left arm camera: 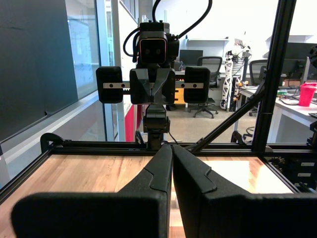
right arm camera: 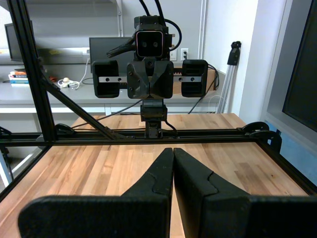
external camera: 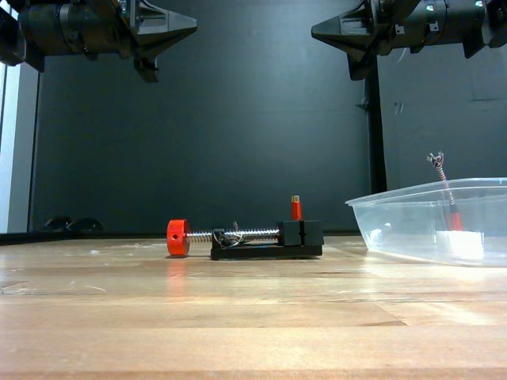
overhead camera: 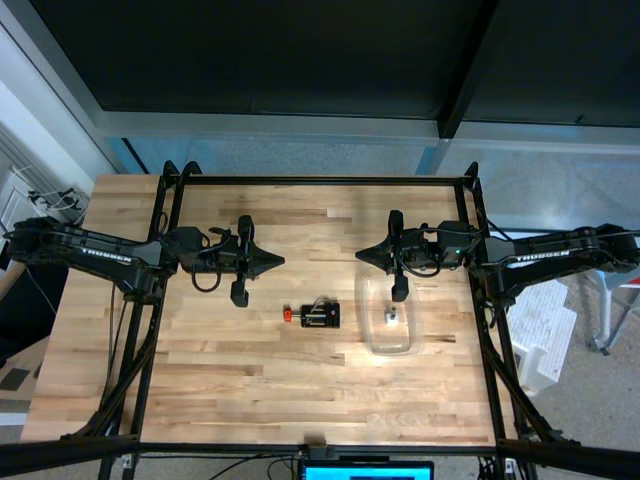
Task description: Pick the RCA connector and install on taskboard
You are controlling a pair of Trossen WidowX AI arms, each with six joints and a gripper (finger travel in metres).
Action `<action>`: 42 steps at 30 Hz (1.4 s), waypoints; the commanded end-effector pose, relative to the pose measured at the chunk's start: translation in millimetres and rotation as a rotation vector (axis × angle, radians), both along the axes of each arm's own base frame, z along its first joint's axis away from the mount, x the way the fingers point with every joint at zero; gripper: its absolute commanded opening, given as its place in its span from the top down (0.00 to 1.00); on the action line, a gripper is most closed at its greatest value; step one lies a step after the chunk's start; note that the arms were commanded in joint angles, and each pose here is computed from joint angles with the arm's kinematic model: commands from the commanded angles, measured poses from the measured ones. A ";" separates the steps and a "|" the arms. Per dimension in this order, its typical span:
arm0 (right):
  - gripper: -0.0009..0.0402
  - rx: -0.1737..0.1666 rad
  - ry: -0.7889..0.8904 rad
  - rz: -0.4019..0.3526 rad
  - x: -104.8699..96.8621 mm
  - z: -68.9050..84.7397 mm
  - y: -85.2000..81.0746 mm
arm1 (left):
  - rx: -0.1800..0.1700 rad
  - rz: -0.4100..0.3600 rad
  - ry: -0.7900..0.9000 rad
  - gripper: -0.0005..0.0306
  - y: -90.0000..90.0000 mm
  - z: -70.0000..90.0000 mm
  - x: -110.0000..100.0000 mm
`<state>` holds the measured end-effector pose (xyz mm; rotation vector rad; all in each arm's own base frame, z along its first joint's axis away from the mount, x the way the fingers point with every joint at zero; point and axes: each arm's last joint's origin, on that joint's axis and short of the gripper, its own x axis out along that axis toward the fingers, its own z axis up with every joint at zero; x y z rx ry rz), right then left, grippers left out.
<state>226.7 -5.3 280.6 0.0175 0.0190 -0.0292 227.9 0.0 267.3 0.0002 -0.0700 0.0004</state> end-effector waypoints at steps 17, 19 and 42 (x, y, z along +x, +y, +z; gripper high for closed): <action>0.98 0.029 0.019 0.000 -0.2 1.3 0.3 | 0.000 0.000 0.000 0.98 0.0 -0.1 0.1; 0.98 0.029 0.077 0.000 0.1 2.1 0.4 | 0.000 0.000 0.000 0.98 0.0 -0.1 0.1; 0.98 0.026 0.760 0.048 -26.4 6.8 14.5 | 0.000 0.000 0.000 0.98 0.0 -0.1 0.1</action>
